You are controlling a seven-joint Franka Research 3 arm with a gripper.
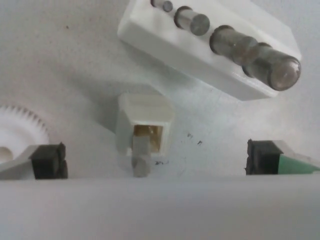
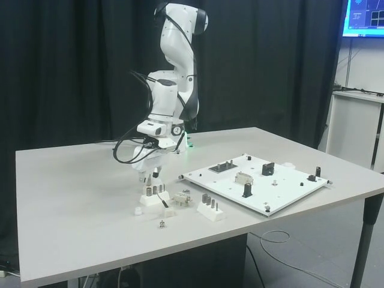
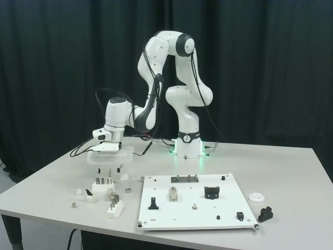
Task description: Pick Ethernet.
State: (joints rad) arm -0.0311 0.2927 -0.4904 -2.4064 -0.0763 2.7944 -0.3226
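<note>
The Ethernet plug [image 1: 145, 131], a small white connector with a latch tab, lies on the grey table. In the wrist view it sits between the two black fingertips [image 1: 48, 161], slightly below them. My gripper [image 1: 155, 160] is open and holds nothing. In the room views the gripper [image 2: 150, 175] [image 3: 108, 167] hangs low over the table, just above a cluster of small parts; the plug itself is too small to pick out there.
A white block holding grey pegs [image 1: 215, 45] [image 2: 153, 197] [image 3: 103, 186] lies close beside the plug. A white gear [image 1: 15, 132] is on the other side. A second peg block [image 2: 212, 211] and a white assembly board [image 2: 288, 180] [image 3: 229, 208] stand further off.
</note>
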